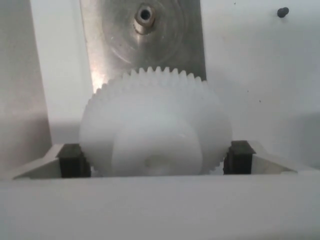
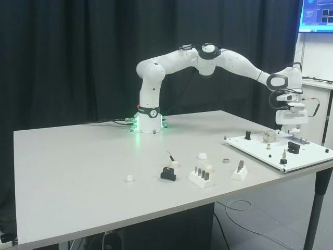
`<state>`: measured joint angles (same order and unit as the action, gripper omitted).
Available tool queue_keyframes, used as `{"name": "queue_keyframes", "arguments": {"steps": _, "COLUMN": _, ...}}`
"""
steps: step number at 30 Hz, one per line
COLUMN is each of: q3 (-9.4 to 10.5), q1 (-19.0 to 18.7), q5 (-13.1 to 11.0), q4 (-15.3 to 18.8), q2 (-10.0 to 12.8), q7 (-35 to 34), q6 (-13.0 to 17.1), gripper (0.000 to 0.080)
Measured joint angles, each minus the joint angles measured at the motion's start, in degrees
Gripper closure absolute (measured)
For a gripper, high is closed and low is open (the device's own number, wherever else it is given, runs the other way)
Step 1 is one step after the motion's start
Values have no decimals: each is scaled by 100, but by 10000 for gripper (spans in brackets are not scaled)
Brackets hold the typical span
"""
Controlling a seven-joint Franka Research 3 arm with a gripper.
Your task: Insert large gear.
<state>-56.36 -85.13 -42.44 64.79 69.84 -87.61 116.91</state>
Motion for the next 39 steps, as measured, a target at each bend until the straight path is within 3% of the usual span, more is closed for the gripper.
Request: {"name": "queue_keyframes", "arguments": {"steps": 39, "q3": -33, "q1": 67, "q5": 0, "q4": 0, "q2": -66, "q7": 153, "q6": -146, "gripper": 214}}
